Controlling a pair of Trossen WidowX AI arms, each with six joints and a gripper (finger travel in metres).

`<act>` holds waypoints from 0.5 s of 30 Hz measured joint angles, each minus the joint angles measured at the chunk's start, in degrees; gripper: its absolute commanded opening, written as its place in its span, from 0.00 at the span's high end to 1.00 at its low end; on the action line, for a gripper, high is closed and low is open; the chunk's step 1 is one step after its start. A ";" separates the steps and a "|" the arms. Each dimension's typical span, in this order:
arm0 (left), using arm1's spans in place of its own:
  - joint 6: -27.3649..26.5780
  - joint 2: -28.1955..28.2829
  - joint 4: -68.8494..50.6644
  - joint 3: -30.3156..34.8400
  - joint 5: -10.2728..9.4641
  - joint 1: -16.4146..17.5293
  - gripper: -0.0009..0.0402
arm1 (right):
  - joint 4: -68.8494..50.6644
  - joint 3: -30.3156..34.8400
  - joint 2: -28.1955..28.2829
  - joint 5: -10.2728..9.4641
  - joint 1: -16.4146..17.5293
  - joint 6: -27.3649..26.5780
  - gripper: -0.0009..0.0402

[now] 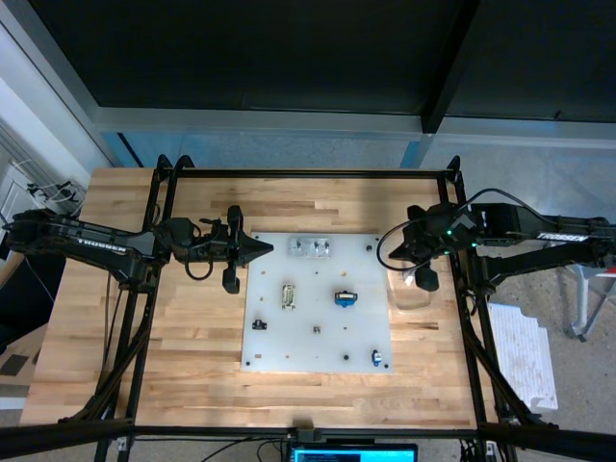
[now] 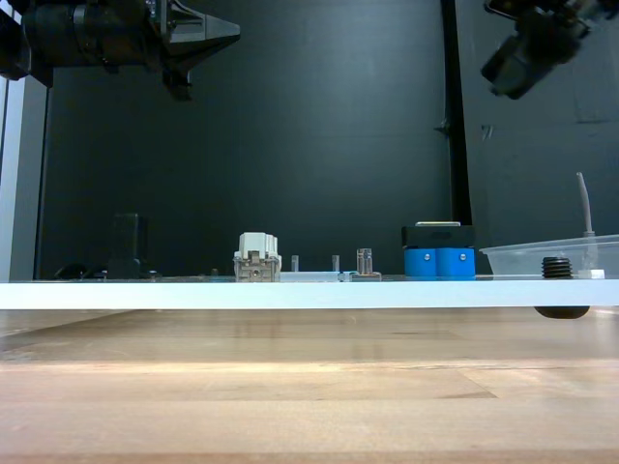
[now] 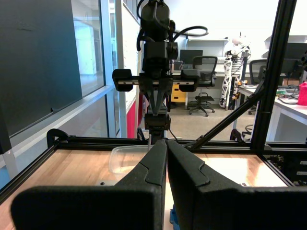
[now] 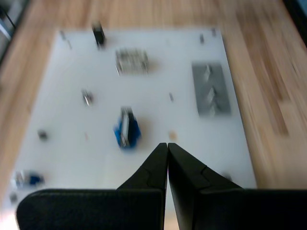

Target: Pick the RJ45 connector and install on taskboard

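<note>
High view: the right gripper (image 1: 424, 280) is held over the clear tray (image 1: 412, 302); the RJ45 connector is judged to be the whitish piece (image 1: 408, 277) just beside it; the left gripper (image 1: 268, 248) is parked at the taskboard (image 1: 289, 337) edge. Low view: open height is noted beneath both. Wrist views: both are clenched empty; descent unopened could knock the plug away.
</note>
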 measured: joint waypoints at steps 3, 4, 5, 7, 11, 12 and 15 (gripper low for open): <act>0.00 0.00 0.00 0.02 -0.02 0.00 0.98 | -6.80 1.42 -0.09 0.35 0.00 -1.66 0.98; 0.00 0.00 0.00 0.02 0.00 0.00 0.98 | -8.92 1.79 -0.09 0.42 0.00 -2.43 0.97; 0.00 0.00 0.00 0.00 0.00 0.00 0.98 | -11.19 2.01 -0.11 0.48 -0.02 -3.17 0.96; 0.00 0.00 0.00 0.02 -0.02 0.00 0.98 | -15.26 2.23 -0.11 1.49 -0.13 -4.70 0.94; 0.00 0.00 -0.02 0.02 0.00 0.00 0.98 | -20.72 2.29 -0.11 3.04 -0.26 -5.73 0.89; 0.00 0.00 -0.02 0.00 0.00 0.00 0.98 | -21.68 2.29 -0.11 3.04 -0.26 -5.73 0.87; 0.00 0.00 0.00 0.00 0.00 0.00 0.98 | -23.93 2.23 -0.44 3.02 -0.26 -5.73 0.83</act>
